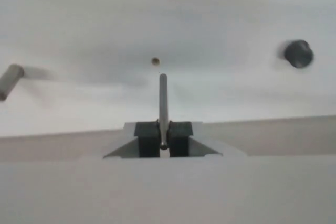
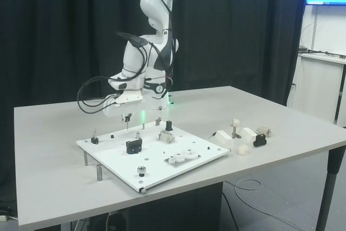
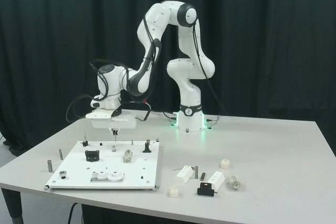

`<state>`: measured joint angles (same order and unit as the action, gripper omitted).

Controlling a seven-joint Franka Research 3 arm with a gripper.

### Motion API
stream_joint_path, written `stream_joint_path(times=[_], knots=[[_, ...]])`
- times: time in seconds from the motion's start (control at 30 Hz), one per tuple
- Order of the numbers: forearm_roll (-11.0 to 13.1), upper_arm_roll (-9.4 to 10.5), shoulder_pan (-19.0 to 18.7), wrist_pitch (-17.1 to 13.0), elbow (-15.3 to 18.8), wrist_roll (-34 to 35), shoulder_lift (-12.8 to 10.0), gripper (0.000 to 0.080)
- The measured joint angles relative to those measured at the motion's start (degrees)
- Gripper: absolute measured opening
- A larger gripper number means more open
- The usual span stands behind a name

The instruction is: Place round peg 1.

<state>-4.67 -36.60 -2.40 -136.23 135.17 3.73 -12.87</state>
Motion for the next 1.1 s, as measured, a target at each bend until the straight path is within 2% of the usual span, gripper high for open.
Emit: stream_joint_path(times=[0.17, 0.4, 1.1], knots=[[-1.6, -0.11, 0.0, 2.0, -0.5, 0.9, 2.0, 0.0035], [-2.9, -0.12, 0.0, 3.2, -0.8, 2.0, 3.6, 0.0035], [-3.1, -0.12, -0.1, 3.0, -1.0, 2.3, 3.7, 0.0035]])
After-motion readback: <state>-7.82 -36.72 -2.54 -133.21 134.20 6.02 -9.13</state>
